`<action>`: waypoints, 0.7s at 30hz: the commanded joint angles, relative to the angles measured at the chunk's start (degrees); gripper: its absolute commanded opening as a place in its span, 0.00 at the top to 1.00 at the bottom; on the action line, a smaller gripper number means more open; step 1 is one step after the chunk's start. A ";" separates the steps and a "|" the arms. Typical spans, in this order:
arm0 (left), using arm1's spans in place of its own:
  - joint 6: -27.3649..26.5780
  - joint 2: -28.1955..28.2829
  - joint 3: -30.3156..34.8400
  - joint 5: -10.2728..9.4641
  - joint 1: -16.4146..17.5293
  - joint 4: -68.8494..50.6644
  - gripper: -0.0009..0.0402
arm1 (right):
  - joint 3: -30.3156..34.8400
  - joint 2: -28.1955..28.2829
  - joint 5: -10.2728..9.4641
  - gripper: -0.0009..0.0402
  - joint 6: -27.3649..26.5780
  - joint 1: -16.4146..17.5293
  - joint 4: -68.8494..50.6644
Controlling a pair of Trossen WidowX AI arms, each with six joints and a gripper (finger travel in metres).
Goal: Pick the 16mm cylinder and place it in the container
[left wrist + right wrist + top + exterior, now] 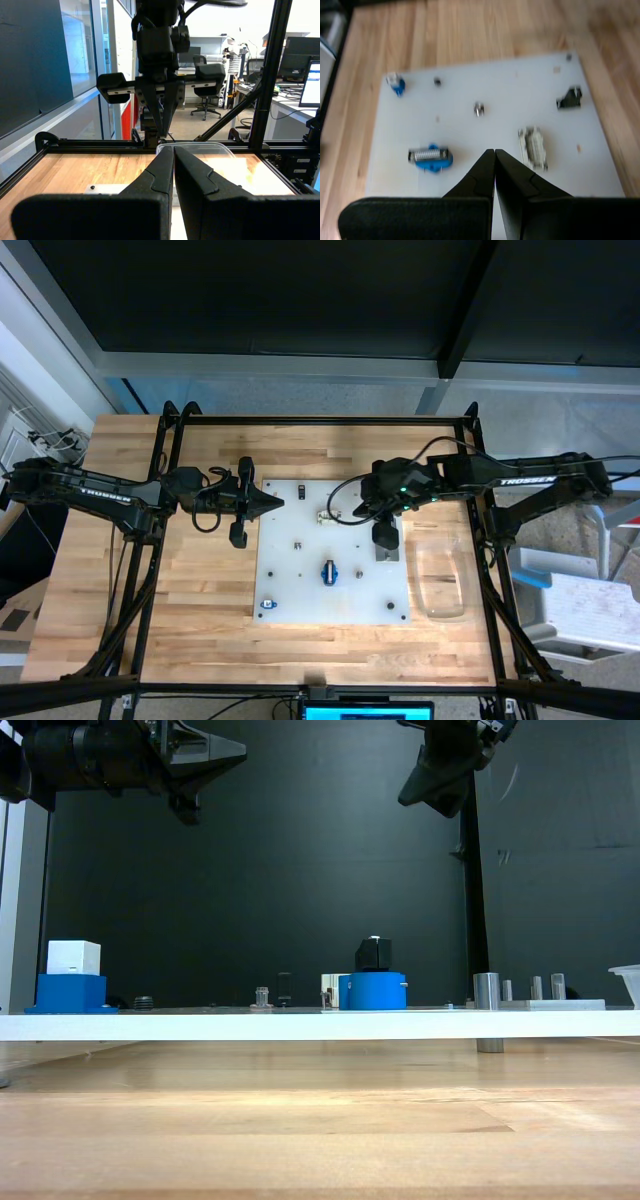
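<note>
Shut tight, the right gripper (384, 537) hangs right of centre and the left gripper (276, 502) left of centre. If the right claw drops still pressed together, it could knock away the 16mm cylinder (357, 573) beside the blue part (329, 572).

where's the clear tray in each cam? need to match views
High: tray on the table, just right of the white board; right gripper over the board beside it, left gripper at the board's left edge, both jaws shut.
Low: only a sliver, at the right edge.
Left wrist: tray beyond the left gripper, near the right gripper.
Right wrist: not in it.
Shared landmark: the white board.
</note>
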 commanded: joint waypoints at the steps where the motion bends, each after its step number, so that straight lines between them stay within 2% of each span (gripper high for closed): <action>1: 0.00 -0.02 0.00 0.02 0.02 0.00 0.98 | 4.26 3.48 0.00 0.98 0.09 0.28 -7.10; 13: 0.00 0.00 0.00 0.02 0.00 0.00 0.98 | 15.37 13.25 0.04 0.98 0.13 2.16 -22.60; 21: 0.00 -0.02 0.00 0.02 0.00 0.00 0.98 | 16.06 15.69 0.02 0.98 0.37 4.98 -26.73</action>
